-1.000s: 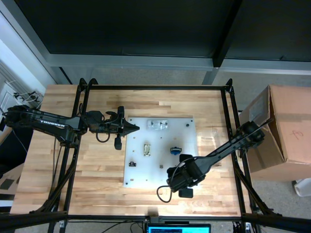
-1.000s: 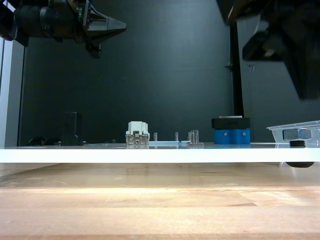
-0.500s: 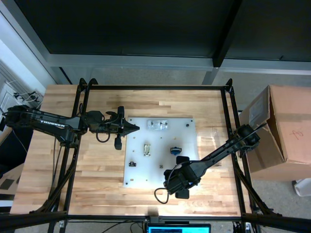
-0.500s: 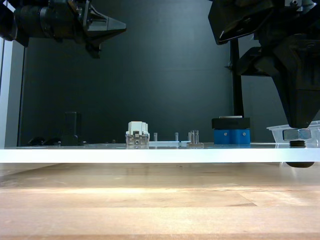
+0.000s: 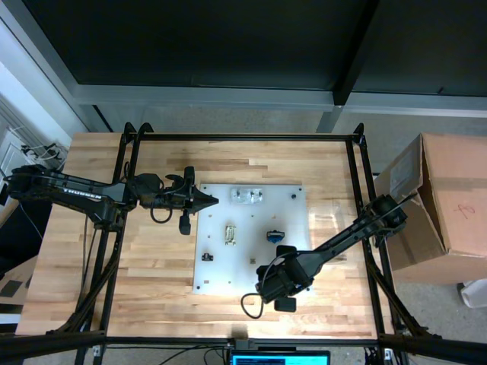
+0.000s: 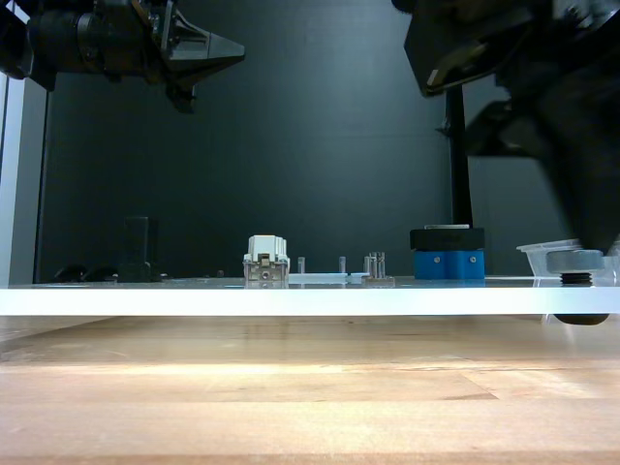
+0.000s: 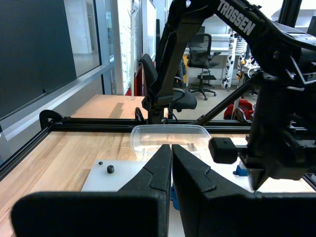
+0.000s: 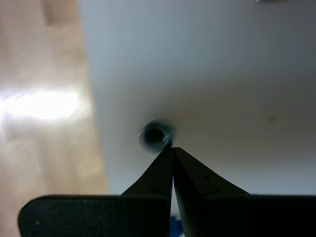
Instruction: Pick the M12 nut and place it on its threads and fasten
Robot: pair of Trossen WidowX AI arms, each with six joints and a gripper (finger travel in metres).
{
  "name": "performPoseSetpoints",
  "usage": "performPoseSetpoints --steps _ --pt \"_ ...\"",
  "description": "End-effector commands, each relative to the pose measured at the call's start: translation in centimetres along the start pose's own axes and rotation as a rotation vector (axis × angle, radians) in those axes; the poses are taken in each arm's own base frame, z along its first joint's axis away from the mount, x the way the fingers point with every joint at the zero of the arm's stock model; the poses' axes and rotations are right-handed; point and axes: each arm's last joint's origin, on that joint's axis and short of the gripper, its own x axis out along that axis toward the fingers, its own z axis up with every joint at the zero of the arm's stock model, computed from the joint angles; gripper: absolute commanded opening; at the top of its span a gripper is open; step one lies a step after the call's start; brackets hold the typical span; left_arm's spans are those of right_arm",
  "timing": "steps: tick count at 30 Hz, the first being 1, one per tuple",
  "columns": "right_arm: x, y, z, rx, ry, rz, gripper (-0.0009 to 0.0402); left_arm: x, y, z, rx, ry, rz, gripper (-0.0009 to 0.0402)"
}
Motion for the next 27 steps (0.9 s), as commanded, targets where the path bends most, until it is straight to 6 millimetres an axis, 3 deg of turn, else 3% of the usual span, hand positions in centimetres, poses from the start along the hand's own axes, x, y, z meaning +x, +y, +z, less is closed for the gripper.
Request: performPoseSetpoints --steps 1,13,20,25,27 --pt "-0.10 0.37 -0.27 -0.060 0.069 0.107 0.0000 0.00 0.00 0.01 0.000 -0.001 0.000 0.0000" --pt "-0.41 -0.45 0.00 -0.003 -0.078 -0.136 0.0000 0.00 0.00 0.00 0.000 0.000 0.000 0.0000" --pt "0.14 -0.19 0.26 -0.006 -0.079 -0.110 0.0000 0.00 0.00 0.00 0.000 0.000 0.000 0.0000" --pt "0.10 0.38 -0.12 -0.087 0.048 0.092 0.0000 0.00 0.00 0.01 0.000 -0.001 0.000 0.0000" --pt "-0.01 0.31 -0.28 -0.095 0.061 0.089 0.0000 0.00 0.00 0.00 0.000 0.000 0.000 0.0000"
